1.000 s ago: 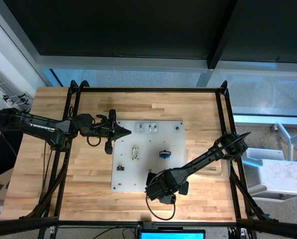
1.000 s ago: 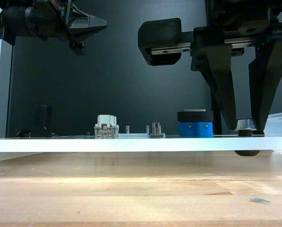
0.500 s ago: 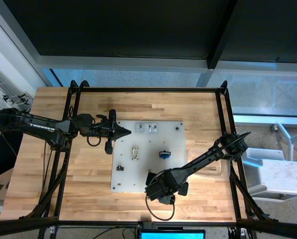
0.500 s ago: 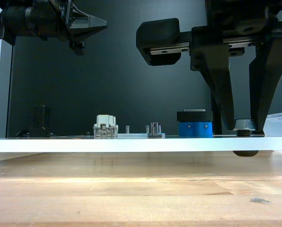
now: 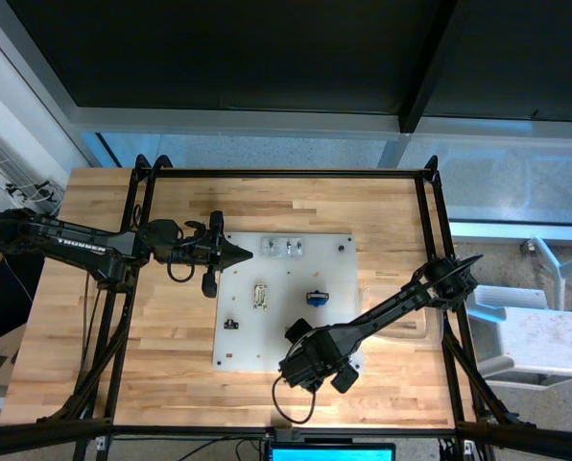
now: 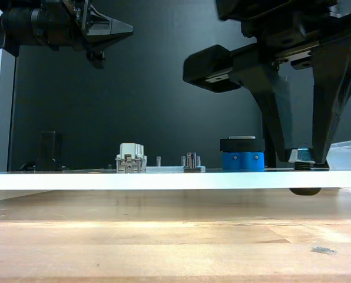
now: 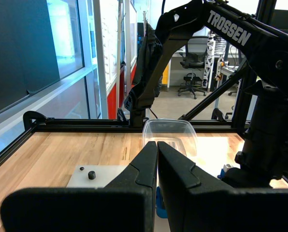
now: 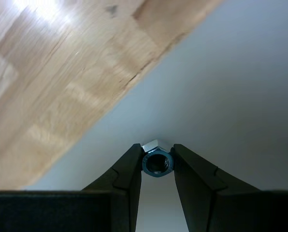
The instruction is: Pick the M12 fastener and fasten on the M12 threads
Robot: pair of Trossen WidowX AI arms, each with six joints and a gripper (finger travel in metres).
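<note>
1. Right gripper [image 6: 303, 158]: positioned at roughly 5 o'clock on the white board [image 5: 240, 288], pointing straight down near the board's near edge. Its two fingers are clamped on the M12 nut [image 6: 302, 155], one on each side. The right wrist view shows the nut [image 8: 156, 163] pinched between the fingertips, bore facing the camera, with the white board surface beneath it.

2. M12 nut: in the low view the silver nut sits directly on top of the black ribbed stud [image 6: 304, 166], and a short band of the stud is visible between the nut and the board. In the high view the right arm covers this spot, so the seating cannot be confirmed from above.

3. Left gripper [image 5: 242, 255]: held above the counter [image 5: 171, 365] at about 10 o'clock on the board, well apart from the nut, pointing toward 3 o'clock. The left wrist view shows its fingers [image 7: 149, 162] pressed together with nothing between them.

4. Other items: a blue part [image 6: 243, 160] stands on the board just beside the right gripper, at its 9 o'clock in the low view. A clear tray [image 7: 169, 137] lies off the board's 3 o'clock edge.
</note>
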